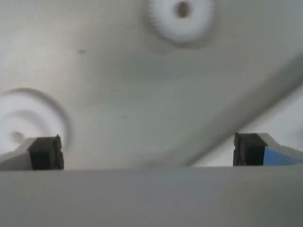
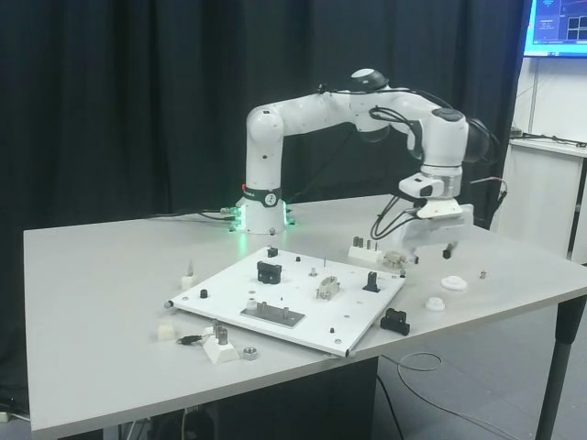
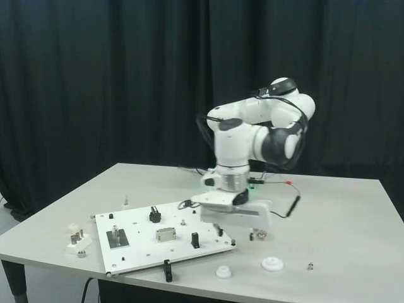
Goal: Pick large gear.
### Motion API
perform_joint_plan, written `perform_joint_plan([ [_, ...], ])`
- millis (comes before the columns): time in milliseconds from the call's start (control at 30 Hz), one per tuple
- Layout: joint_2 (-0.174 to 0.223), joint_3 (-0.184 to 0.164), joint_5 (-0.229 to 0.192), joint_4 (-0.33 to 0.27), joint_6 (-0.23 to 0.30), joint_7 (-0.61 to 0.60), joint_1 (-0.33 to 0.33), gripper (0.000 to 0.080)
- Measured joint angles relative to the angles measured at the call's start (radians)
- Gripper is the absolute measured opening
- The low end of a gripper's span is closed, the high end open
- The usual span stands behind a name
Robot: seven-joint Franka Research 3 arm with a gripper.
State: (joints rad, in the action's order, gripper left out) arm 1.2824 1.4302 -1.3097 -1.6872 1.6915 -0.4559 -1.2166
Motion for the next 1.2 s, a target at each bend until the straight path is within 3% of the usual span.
perform_joint_plan([
  [400, -0.023, -0.095, 0.0, -0.041, 0.206, -0.142, -0.118, 0.08],
  [600, -0.023, -0.125, 0.0, -0.052, 0.275, -0.186, -0.149, 0.08],
  [800, -0.023, -0.139, 0.0, -0.064, 0.301, -0.216, -0.168, 0.08],
  [1200, -0.023, -0.15, 0.0, -0.066, 0.303, -0.239, -0.176, 0.08],
])
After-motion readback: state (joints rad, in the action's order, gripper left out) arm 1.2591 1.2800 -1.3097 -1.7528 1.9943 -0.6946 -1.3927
